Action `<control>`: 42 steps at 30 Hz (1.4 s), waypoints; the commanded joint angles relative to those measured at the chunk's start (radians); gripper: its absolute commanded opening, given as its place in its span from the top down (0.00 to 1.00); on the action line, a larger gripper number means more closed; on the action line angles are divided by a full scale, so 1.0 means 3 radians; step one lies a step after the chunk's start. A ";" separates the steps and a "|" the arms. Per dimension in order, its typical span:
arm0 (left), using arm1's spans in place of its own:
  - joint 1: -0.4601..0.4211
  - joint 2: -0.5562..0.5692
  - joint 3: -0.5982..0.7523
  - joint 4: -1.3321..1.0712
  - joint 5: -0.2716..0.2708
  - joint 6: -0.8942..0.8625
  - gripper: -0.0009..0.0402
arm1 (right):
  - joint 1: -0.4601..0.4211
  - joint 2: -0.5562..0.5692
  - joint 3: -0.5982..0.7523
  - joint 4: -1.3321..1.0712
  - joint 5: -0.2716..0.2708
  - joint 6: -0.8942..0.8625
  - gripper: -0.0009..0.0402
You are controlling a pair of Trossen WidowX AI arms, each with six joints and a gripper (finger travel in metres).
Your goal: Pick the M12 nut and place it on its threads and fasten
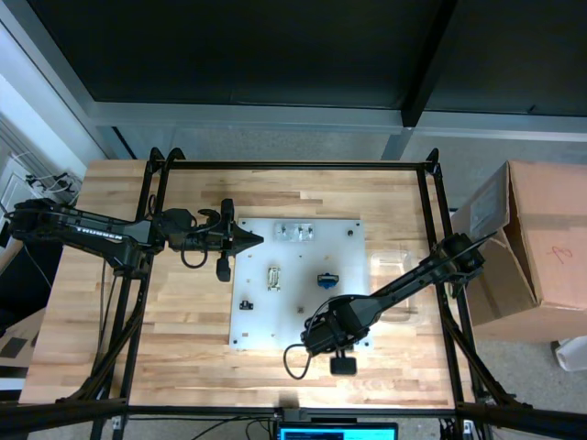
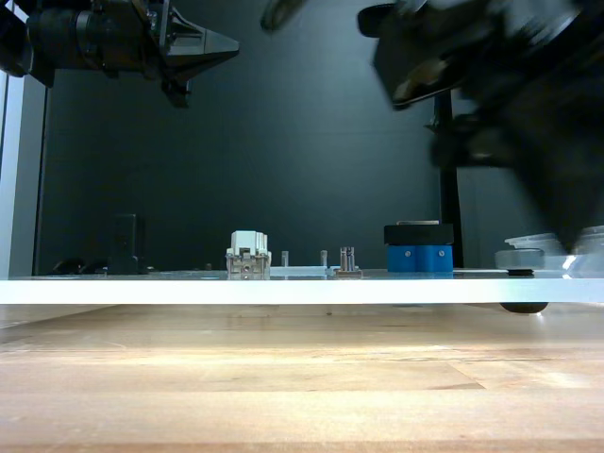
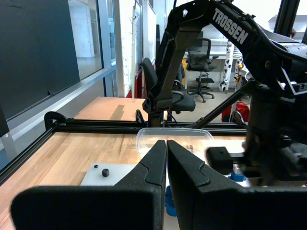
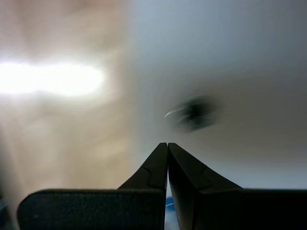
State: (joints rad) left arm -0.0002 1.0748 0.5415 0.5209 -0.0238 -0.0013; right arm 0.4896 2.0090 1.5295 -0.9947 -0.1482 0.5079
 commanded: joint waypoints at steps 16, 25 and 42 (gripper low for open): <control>0.0000 0.0000 0.0000 0.0001 0.0001 0.0001 0.98 | -0.0001 -0.0003 0.0033 -0.0095 0.0861 0.0111 0.98; 0.0000 0.0000 0.0000 0.0001 0.0001 0.0001 0.98 | -0.0003 -0.0004 0.0023 -0.0095 -0.0351 -0.0183 0.98; 0.0001 0.0000 0.0000 0.0001 0.0001 0.0001 0.98 | -0.0006 -0.0017 -0.0072 0.0065 0.0022 -0.0089 0.98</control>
State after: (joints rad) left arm -0.0002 1.0744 0.5411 0.5205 -0.0238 -0.0013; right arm 0.4854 2.0018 1.5116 -0.9764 -0.0681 0.4828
